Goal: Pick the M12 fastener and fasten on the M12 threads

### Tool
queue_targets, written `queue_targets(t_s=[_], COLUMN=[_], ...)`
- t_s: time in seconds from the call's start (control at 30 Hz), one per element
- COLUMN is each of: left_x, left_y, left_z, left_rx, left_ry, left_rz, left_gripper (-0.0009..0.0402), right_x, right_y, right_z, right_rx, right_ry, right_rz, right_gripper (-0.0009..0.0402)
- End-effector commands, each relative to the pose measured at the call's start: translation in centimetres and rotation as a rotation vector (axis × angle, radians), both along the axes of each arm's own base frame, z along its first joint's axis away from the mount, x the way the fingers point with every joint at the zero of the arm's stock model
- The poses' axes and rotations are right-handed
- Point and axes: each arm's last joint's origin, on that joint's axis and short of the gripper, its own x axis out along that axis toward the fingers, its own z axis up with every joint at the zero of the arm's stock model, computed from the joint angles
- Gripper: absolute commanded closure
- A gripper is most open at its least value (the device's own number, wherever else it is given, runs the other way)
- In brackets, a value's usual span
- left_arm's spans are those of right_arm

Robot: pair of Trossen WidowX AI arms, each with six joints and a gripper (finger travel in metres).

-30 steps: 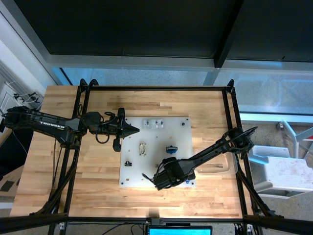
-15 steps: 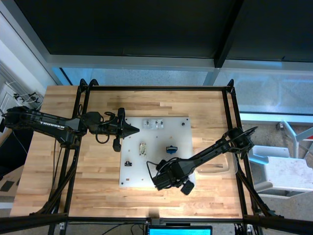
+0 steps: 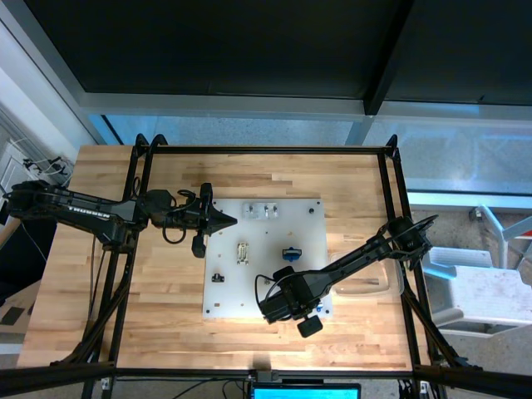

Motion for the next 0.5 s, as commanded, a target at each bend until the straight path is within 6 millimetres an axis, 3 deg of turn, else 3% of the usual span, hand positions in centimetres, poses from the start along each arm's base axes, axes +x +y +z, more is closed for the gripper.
queue_targets(t_s=[0.03,0.5], left_x=[0.00,0.00], left_y=[0.01,0.01], left_z=[0.00,0.00], left_rx=[0.000,0.000], left_ry=[0.000,0.000], left_rz=[0.000,0.000], left_gripper=[0.0393,0.0393], right_x=[-0.01,0.07], right_y=[0.08,0.10], right_z=[0.00,0.02], right_rx=[0.000,0.004], right_ry=[-0.002,-0.010], right_rz=[0.004,0.004], right_gripper=[0.0381,0.0381])
